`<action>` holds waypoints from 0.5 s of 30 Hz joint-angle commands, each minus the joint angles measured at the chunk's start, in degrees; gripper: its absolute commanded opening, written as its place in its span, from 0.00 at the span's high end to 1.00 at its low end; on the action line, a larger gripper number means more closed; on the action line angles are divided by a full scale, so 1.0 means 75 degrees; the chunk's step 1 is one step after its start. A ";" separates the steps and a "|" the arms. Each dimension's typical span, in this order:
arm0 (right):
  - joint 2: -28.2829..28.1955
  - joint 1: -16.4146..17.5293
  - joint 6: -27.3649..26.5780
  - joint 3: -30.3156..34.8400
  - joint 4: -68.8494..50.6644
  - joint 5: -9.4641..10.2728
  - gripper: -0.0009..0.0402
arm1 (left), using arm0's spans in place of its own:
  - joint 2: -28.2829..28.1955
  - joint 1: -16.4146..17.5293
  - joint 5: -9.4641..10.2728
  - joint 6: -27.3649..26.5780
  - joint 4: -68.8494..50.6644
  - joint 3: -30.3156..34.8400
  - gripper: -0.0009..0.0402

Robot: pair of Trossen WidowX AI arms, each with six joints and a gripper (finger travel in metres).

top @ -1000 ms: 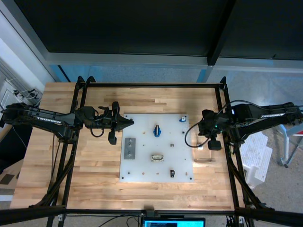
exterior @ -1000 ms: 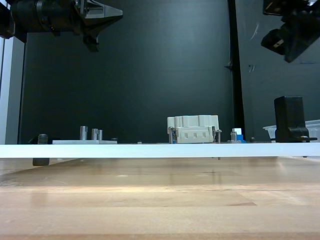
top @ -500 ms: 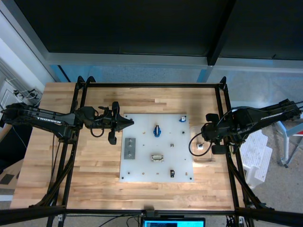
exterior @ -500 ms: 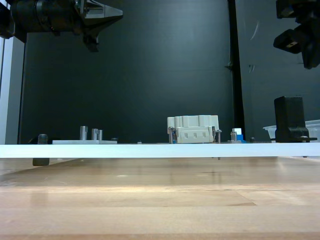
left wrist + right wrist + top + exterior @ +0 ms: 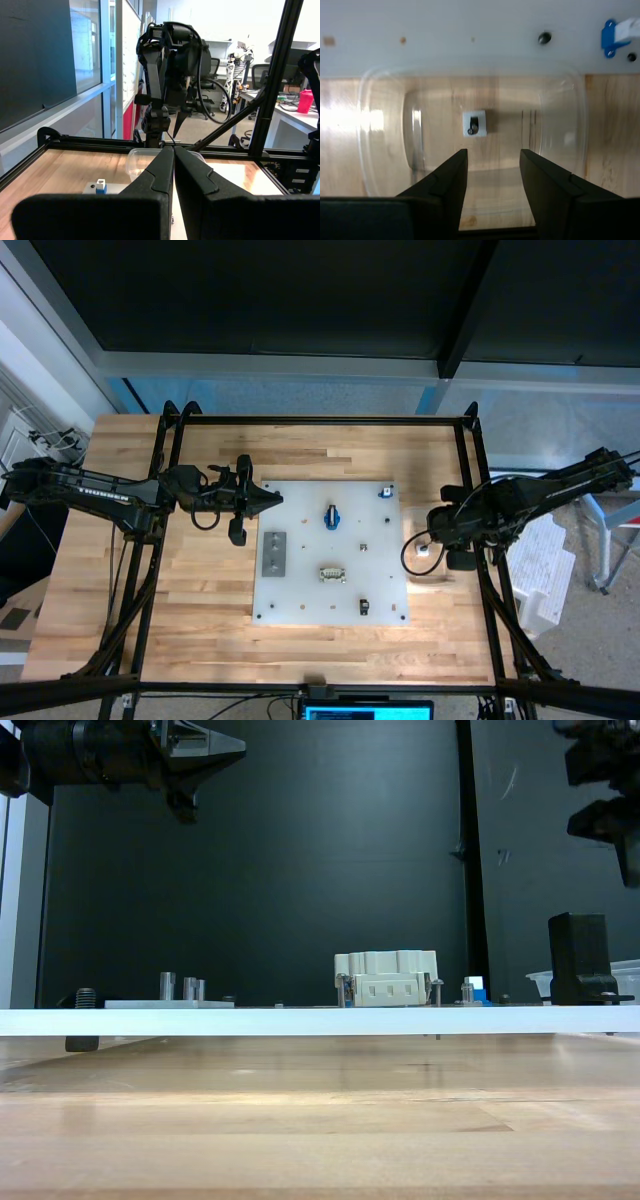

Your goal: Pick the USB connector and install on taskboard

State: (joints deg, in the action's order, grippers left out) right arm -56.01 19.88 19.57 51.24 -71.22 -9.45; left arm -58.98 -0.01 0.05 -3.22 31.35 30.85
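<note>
Right wrist view: right gripper (image 5: 492, 156) spread open over tray (image 5: 365, 131), cube (image 5: 474, 123) clear of its walls. Left gripper (image 5: 270, 499) clenched, high by left edge of board (image 5: 300, 592).

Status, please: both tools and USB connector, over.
Left tool shut, parked above taskboard edge. Right tool open above clear tray. USB connector in tray, not gripped.

High cam: above the table's (image 5: 190, 610) near edge, looking down and away, whole taskboard (image 5: 300, 585) in frame. Low cam: tabletop height, level, close to board edge. Left wrist cam: along left gripper (image 5: 173, 149), facing right arm (image 5: 170, 55). Right wrist cam: along right gripper (image 5: 492, 152), straight down, close on clear tray (image 5: 547, 145); both show the board edge.
</note>
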 commanded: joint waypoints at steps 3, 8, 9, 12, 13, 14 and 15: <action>0.0003 0.0015 0.0137 -0.0277 0.0353 -0.0009 0.57 | 0.0000 0.0000 0.0000 0.0000 0.0000 0.0003 0.98; 0.0003 0.0029 0.0172 -0.0761 0.0831 -0.0009 0.56 | 0.0003 0.0000 -0.0003 0.0000 0.0000 0.0003 0.98; 0.0003 0.0035 0.0201 -0.0845 0.0877 -0.0009 0.56 | 0.0000 0.0000 -0.0003 0.0000 0.0000 0.0003 0.98; 0.0003 0.0052 0.0294 -0.1058 0.1099 0.0000 0.56 | 0.0000 0.0000 0.0000 0.0000 0.0000 0.0003 0.98; 0.0003 0.0055 0.0306 -0.1116 0.1151 0.0000 0.56 | 0.0003 0.0000 0.0000 0.0000 0.0000 0.0003 0.98; 0.0003 0.0064 0.0306 -0.1163 0.1186 0.0000 0.56 | 0.0003 0.0000 -0.0003 0.0000 0.0000 0.0006 0.98; 0.0003 0.0073 0.0306 -0.1209 0.1207 -0.0003 0.56 | 0.0000 0.0003 -0.0003 0.0000 0.0000 0.0006 0.98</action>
State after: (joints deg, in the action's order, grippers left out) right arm -55.99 20.34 21.80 42.59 -62.46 -9.47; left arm -58.96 -0.01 0.05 -3.22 31.33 30.87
